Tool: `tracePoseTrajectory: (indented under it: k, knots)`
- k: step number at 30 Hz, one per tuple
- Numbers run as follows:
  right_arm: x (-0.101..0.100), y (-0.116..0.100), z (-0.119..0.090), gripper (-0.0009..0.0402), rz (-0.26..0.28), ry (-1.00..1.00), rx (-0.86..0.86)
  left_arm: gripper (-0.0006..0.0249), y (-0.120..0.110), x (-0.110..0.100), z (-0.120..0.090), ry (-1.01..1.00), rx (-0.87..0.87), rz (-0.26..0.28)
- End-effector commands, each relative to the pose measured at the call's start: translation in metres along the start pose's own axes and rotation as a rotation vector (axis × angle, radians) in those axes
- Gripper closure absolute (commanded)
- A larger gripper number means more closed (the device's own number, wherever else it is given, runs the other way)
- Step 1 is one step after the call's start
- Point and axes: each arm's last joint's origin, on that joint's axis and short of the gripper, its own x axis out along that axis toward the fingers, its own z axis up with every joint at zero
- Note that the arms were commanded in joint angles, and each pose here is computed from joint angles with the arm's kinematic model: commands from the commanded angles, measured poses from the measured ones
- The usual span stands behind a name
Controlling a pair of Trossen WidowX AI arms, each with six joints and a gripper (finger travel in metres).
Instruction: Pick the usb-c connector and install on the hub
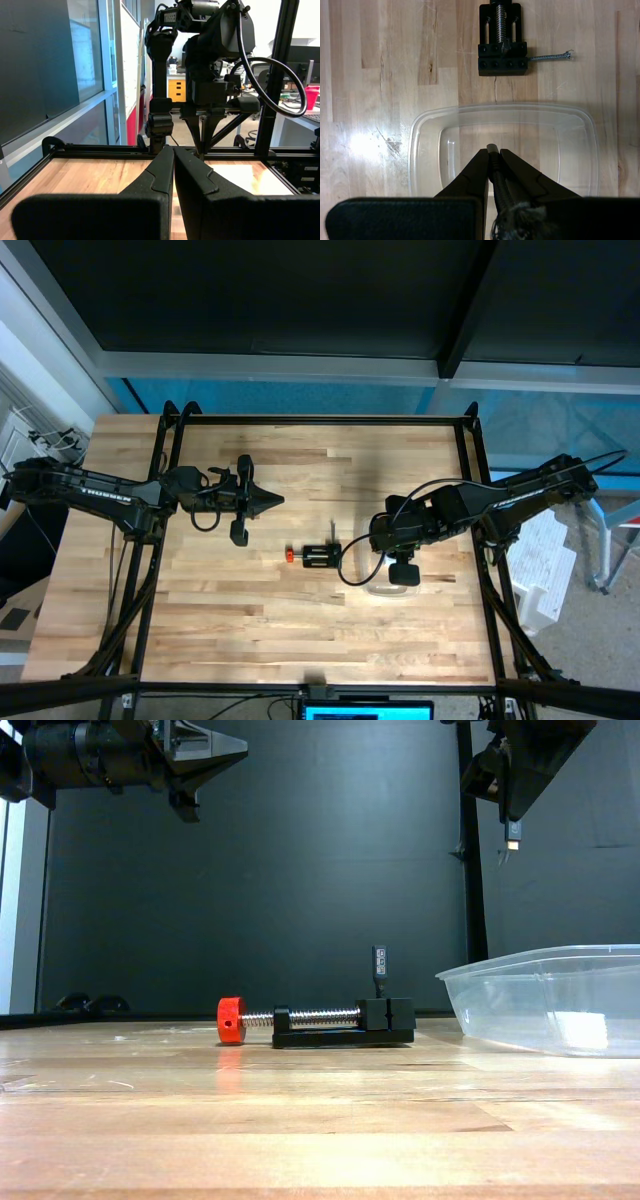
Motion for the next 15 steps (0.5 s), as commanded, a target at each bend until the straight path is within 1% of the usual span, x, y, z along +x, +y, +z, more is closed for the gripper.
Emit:
tracePoseTrajectory:
  k: [1,7,11,15]
  knots:
    - [0.004,-0.001,0.002,0.0393,-0.005,0.006,0.008,0.0243,0.000,0.000,0.000,0.000,0.000,0.000]
    - [0.015,-0.001,0.008,0.0393,-0.014,0.019,0.041,0.0243,0.000,0.000,0.000,0.000,0.000,0.000]
    - [0.026,0.000,0.014,0.0393,-0.012,0.011,0.061,0.0243,0.000,0.000,0.000,0.000,0.000,0.000]
    - [0.032,0.001,0.020,0.0393,-0.014,0.016,0.070,0.0243,0.000,0.000,0.000,0.000,0.000,0.000]
